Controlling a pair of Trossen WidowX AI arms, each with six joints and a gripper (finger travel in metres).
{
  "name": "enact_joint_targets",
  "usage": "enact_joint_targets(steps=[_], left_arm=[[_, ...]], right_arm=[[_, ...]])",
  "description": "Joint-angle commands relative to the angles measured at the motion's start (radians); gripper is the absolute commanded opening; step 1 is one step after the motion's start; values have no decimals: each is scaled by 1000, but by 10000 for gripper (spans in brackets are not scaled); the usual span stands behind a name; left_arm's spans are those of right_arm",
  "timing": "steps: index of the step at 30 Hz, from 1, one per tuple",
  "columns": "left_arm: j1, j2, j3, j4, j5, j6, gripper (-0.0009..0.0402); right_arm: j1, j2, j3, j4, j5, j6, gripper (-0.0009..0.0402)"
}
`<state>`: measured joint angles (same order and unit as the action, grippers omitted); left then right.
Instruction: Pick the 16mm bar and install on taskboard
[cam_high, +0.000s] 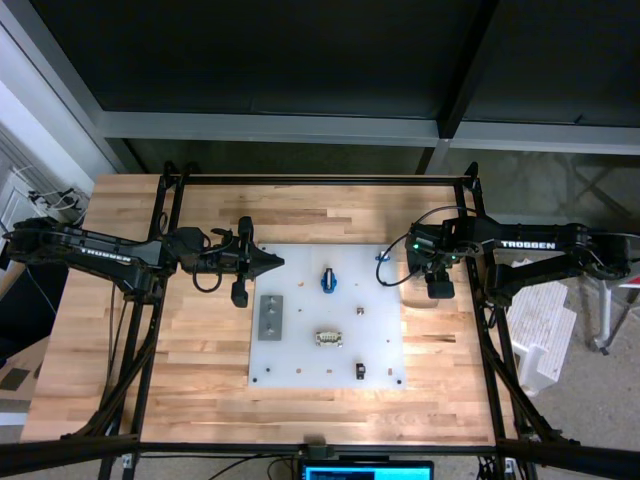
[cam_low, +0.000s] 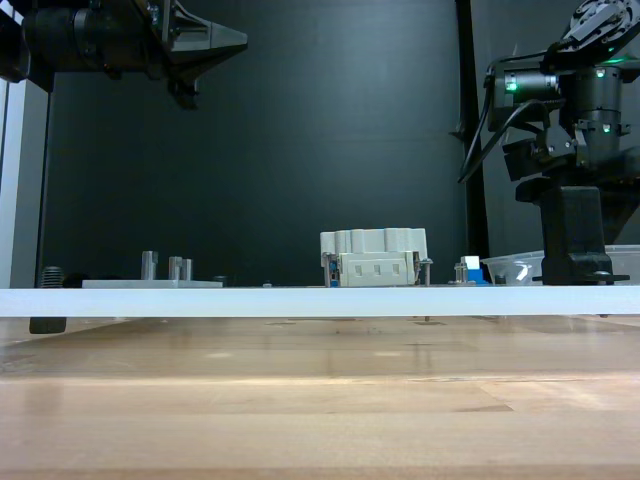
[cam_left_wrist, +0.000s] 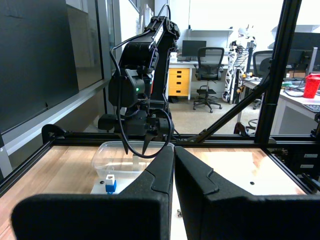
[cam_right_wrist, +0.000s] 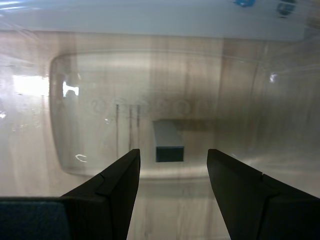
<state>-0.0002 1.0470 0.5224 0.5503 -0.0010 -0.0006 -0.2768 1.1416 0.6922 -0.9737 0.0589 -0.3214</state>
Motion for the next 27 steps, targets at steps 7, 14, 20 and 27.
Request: enact_joint_targets(steps=[7,14,20,27], left_arm=[[0,0,0,0,0,0,0],[0,0,0,0,0,0,0],[0,0,0,0,0,0,0],[0,0,0,0,0,0,0]], right_arm=[[3,1,-33,35,-1,-44,185],[5,37,-56,94,-3,-56,185],[5,45,-77,115,-3,-66,185],[4,45,-78,117,-2,-66,171]])
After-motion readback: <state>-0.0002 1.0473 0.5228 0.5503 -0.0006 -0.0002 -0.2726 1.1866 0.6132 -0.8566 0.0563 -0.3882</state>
